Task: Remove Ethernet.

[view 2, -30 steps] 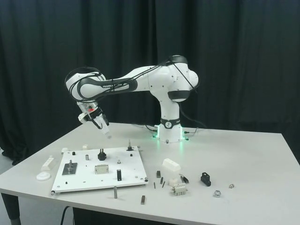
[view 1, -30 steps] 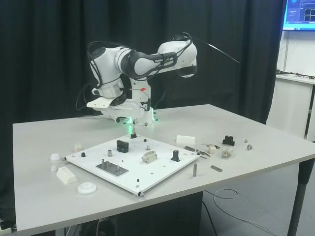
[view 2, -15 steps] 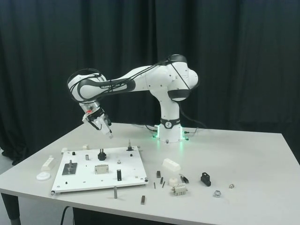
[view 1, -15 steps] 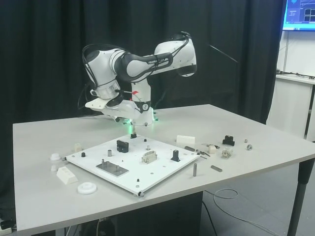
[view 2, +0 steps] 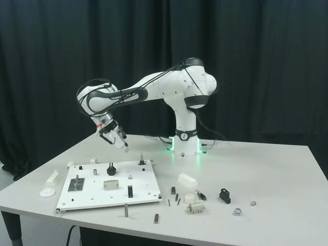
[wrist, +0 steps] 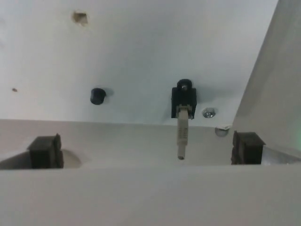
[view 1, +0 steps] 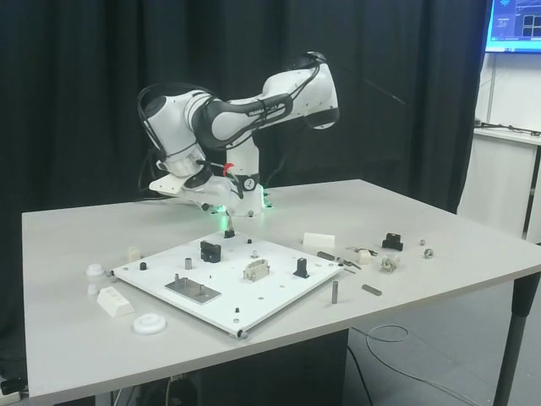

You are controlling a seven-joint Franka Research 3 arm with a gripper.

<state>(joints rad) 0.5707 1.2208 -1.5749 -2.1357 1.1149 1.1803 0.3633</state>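
**Now the wrist has swung in toward the Ethernet socket**

Compared with a second ago, we see the wrist and gripper [view 2: 124, 146] shifted rightward in the second room view, from beyond the board's left part toward its far edge. In our judgement this is the approach leg of the task; nothing is grasped yet.

The Ethernet plug [wrist: 182, 133] sits a little right of centre in the wrist view, seated in its black socket [wrist: 183, 98] on the white board [view 1: 279, 292], its pale body running down toward the lower frame. In the first room view the socket [view 1: 229, 233] stands near the board's far edge, just below the gripper [view 1: 205, 205].

The fingers are apart: their two black pads [wrist: 45, 151] sit at lower left and lower right of the wrist view, the plug between them but well beyond.

The arm reaches out from its base on the grey desk [view 2: 266, 174], forearm level, wrist tipped downward.
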